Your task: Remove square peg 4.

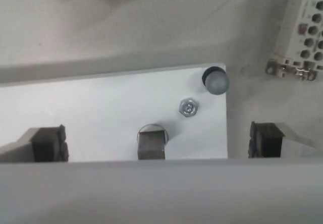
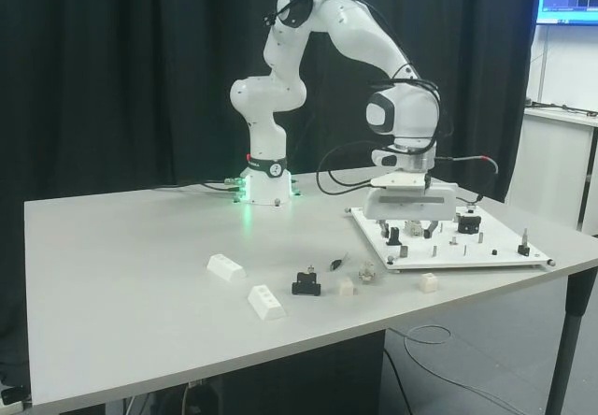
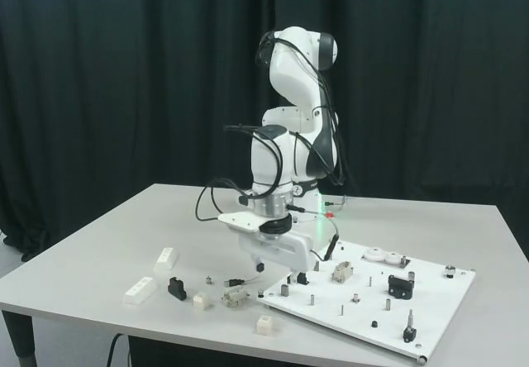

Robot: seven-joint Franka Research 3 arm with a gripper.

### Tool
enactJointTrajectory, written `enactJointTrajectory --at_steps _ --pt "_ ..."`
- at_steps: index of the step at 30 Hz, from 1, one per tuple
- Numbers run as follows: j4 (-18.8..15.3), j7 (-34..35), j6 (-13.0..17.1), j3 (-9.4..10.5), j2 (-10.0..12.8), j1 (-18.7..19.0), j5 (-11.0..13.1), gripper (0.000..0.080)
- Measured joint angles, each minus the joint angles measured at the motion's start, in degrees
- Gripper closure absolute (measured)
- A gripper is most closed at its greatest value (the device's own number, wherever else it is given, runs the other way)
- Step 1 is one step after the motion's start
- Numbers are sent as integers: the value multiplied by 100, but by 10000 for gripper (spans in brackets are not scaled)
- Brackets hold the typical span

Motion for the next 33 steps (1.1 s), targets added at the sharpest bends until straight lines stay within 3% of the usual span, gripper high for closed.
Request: enactJointTrajectory --at_steps 8,33 --pt "-115 171 259 2 128 26 5 3" --pt "-286 195 414 4 191 209 52 3"
